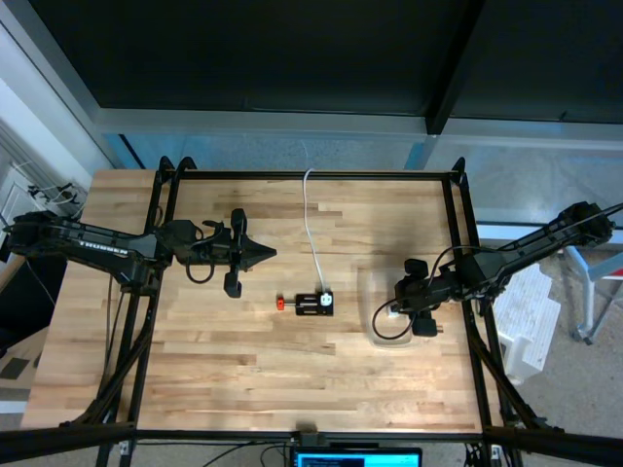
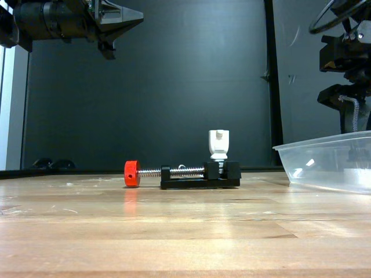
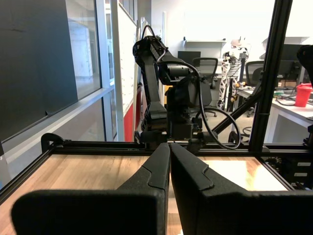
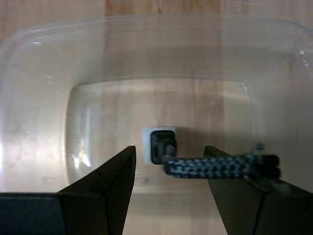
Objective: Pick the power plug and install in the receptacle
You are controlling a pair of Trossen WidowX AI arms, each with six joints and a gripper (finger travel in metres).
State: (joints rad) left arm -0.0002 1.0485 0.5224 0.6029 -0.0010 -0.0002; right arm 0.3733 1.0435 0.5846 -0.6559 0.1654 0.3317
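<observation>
Table [image 1: 243, 389] holds a clear tray [image 4: 146, 22] on its right side. Right hand [image 4: 168, 149] hangs over the tray, spread wide, holding nothing. Left hand [image 3: 169, 147] is up high, well apart, pressed together. Receptacle [image 2: 218, 142] stands bare in its black clamp [image 2: 200, 176]. Power plug [image 4: 159, 142] lies in the tray, not picked up yet, so I think all the work is left.

A pale wood table [image 1: 243, 379] sits inside a black frame [image 1: 389, 175], with a dark panel [image 2: 191, 75] behind it. Beyond lies a bright office: glass partitions [image 3: 83, 54], chairs [image 3: 205, 66], and a desk [image 3: 293, 105] bearing a red cup [image 3: 303, 94]. The floor [image 1: 531, 199] is grey.
</observation>
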